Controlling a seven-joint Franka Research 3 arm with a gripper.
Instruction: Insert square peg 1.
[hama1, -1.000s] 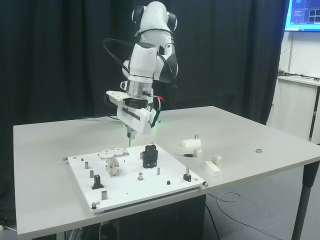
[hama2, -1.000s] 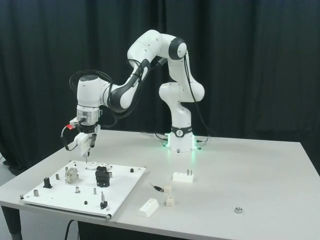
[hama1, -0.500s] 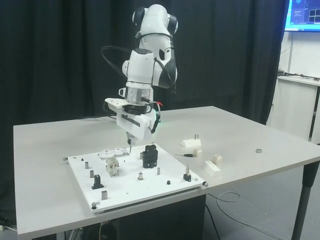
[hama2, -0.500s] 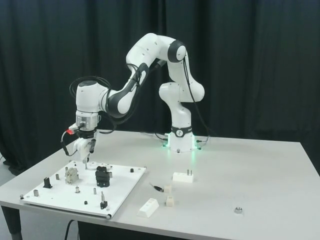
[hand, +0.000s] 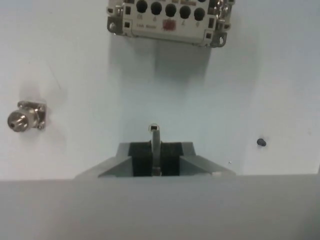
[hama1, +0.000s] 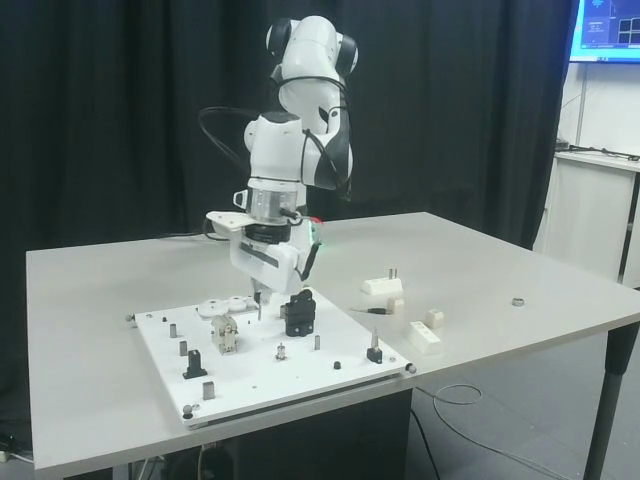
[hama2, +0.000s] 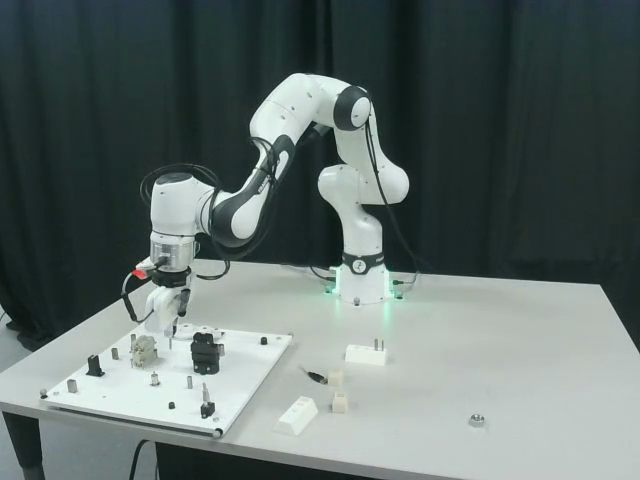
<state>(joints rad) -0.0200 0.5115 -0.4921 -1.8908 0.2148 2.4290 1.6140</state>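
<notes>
Grey metal shows between the fingers in the wrist view: the tool (hand: 155, 159) is clamped on the square peg (hand: 155, 145), a thin upright bar whose lower end hangs just above the white board (hand: 90, 75). A multi-pin connector (hand: 167, 20) is mounted on the board beyond the peg, a small threaded fitting (hand: 25, 117) sits off to one side, and a dark screw hole (hand: 261, 143) lies on the other.

From the first room view, the white arm (hama1: 290, 150) bends down over the board (hama1: 300, 375), which rests on the grey worktop (hama1: 90, 290). The tool (hama1: 259, 295) holds the peg (hama1: 259, 309) between a white fixture (hama1: 225, 304) and a black block (hama1: 299, 313).

From the second room view, the tool (hama2: 170, 328) hangs low over the board's (hama2: 240, 385) far edge, near the black block (hama2: 204, 353). Loose white parts (hama2: 366, 354) lie on the worktop (hama2: 520, 350) well apart from the board.
</notes>
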